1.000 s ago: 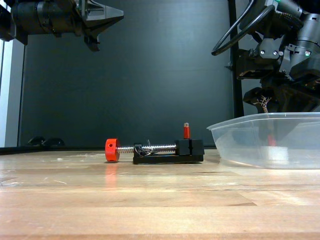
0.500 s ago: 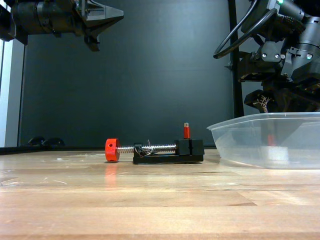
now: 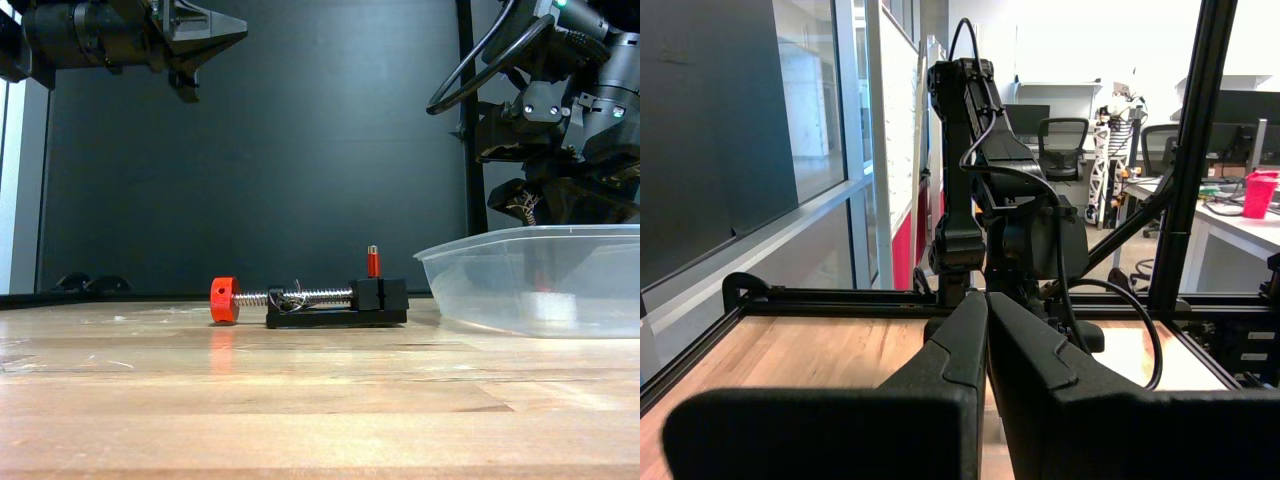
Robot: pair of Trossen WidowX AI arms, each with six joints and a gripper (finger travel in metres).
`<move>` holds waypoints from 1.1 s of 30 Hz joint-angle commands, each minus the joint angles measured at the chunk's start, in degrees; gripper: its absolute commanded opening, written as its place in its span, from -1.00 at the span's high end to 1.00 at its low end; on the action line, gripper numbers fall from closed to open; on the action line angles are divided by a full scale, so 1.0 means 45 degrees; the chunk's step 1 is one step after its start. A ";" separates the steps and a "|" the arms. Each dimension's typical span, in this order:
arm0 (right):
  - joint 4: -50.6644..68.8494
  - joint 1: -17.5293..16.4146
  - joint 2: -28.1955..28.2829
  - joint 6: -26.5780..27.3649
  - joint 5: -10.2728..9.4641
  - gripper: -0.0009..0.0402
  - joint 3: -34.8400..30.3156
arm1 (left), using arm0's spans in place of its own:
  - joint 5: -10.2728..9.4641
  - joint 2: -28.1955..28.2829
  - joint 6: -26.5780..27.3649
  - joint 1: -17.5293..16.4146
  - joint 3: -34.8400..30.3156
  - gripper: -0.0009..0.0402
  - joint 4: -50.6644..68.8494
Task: Pick the RCA connector and install on taskboard
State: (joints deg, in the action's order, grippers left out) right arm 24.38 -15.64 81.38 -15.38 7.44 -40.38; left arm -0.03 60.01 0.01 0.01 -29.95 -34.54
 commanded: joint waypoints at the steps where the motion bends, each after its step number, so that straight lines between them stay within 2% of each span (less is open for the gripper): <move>1: -0.0010 0.0000 -0.0005 -0.0010 0.0005 0.68 -0.0005 | 0.0000 0.0000 0.0000 0.0000 0.0000 0.96 0.0000; 13: 0.0000 0.0005 -0.0005 -0.0005 0.0005 0.96 -0.0005 | 0.0000 0.0000 -0.0005 0.0000 0.0000 0.96 0.0000; 22: 0.0180 0.0005 -0.0228 -0.0005 0.0005 0.95 -0.0039 | 0.0000 0.0000 -0.0005 0.0000 0.0000 0.96 0.0000; 33: 0.1846 0.0010 -0.1010 0.0189 0.0010 0.95 -0.0967 | 0.0000 0.0000 -0.0005 0.0000 0.0000 0.96 0.0000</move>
State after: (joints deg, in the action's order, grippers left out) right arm 31.73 -15.62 77.25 -14.66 7.46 -44.10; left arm -0.03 60.01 0.01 0.01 -29.93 -34.54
